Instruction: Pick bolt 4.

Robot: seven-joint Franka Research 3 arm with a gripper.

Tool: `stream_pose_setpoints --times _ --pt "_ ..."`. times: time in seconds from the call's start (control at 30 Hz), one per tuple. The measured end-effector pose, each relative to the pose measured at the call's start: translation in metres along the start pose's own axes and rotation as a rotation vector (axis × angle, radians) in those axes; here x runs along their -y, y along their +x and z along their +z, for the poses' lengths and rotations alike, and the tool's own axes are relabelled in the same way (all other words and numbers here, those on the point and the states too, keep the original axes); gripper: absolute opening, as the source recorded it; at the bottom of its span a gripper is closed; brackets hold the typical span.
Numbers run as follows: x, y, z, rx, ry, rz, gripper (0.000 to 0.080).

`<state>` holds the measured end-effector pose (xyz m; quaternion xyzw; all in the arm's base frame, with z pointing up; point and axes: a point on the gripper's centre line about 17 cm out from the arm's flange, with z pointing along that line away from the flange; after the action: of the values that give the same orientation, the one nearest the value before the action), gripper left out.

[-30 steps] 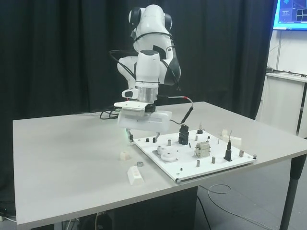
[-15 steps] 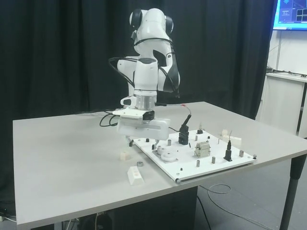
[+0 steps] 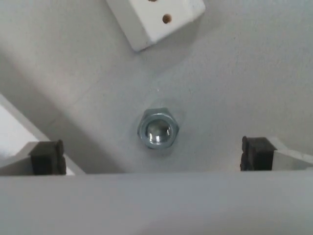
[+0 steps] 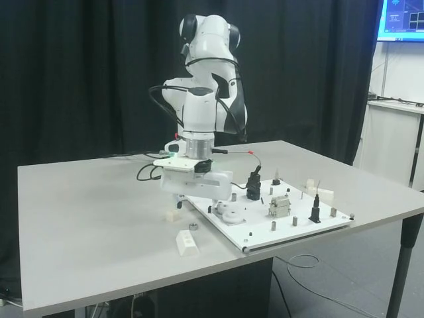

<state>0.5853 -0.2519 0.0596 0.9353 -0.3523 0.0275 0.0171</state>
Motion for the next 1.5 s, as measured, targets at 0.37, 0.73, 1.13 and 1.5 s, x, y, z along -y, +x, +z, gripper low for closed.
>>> stream_pose_setpoints --times 0.37,0.73,1.13,1.5 --pt "0.001 -0.001 0.011 0.002 0.01 0.026 0.08" --pt "-0.001 -0.001 0.021 -0.002 0.009 0.04 0.08" --pt "-0.009 -0.002 0.033 -0.009 -0.004 0.046 0.08" --pt "-0.013 -0.006 0.041 -0.011 -0.012 0.033 0.08"
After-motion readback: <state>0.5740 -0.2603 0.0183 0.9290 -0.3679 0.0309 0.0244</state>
